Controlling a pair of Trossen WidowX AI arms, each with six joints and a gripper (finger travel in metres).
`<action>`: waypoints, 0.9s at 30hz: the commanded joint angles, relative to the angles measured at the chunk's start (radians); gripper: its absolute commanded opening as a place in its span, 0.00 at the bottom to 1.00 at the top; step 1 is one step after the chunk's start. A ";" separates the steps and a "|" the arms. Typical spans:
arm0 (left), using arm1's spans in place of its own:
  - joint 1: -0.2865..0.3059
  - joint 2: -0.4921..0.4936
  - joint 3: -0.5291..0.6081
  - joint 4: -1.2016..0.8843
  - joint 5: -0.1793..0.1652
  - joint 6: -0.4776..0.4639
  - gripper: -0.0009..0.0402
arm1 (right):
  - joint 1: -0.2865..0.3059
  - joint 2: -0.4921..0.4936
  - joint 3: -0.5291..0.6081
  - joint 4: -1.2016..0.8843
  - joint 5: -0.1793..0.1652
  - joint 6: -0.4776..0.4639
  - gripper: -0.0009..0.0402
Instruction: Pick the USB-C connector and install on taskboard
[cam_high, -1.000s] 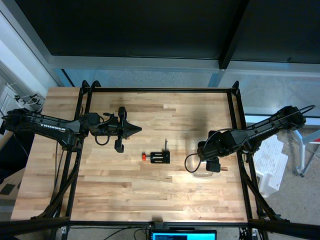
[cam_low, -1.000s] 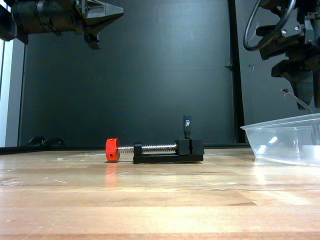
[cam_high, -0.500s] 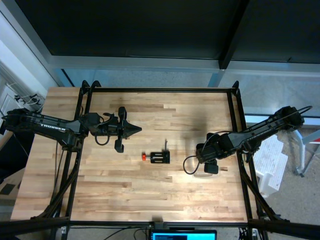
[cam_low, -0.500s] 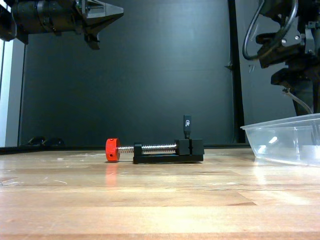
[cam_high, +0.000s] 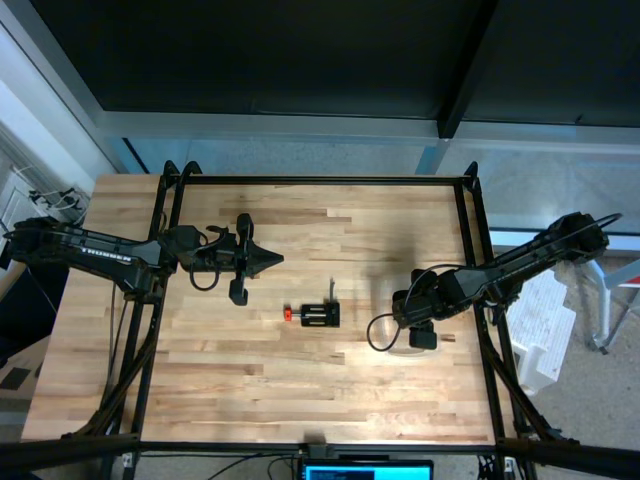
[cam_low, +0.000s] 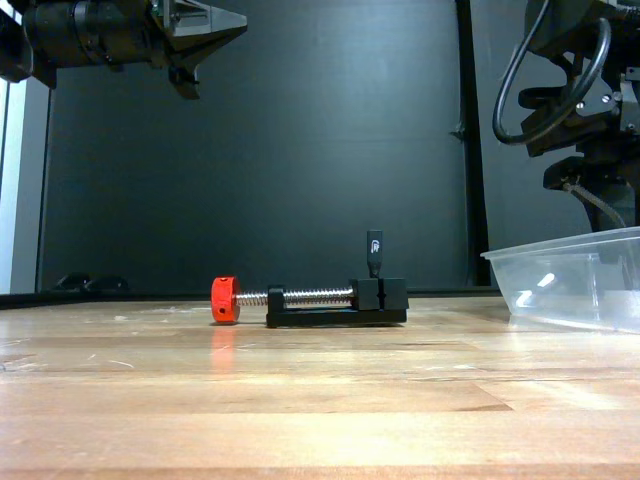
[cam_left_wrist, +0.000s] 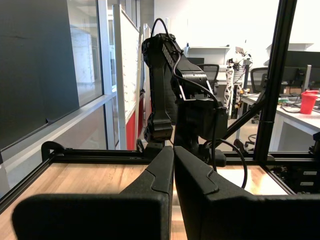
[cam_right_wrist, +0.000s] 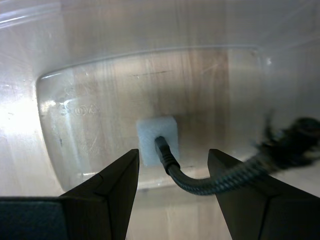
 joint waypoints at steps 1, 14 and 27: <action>0.000 0.000 0.000 0.000 0.000 0.000 0.02 | 0.001 0.000 -0.003 0.005 0.000 -0.009 0.45; 0.000 0.000 0.000 0.000 0.000 0.000 0.02 | 0.002 0.000 -0.008 0.016 -0.016 -0.021 0.29; 0.000 0.000 0.000 0.000 0.000 0.000 0.02 | 0.002 0.000 -0.014 0.028 -0.016 -0.041 0.15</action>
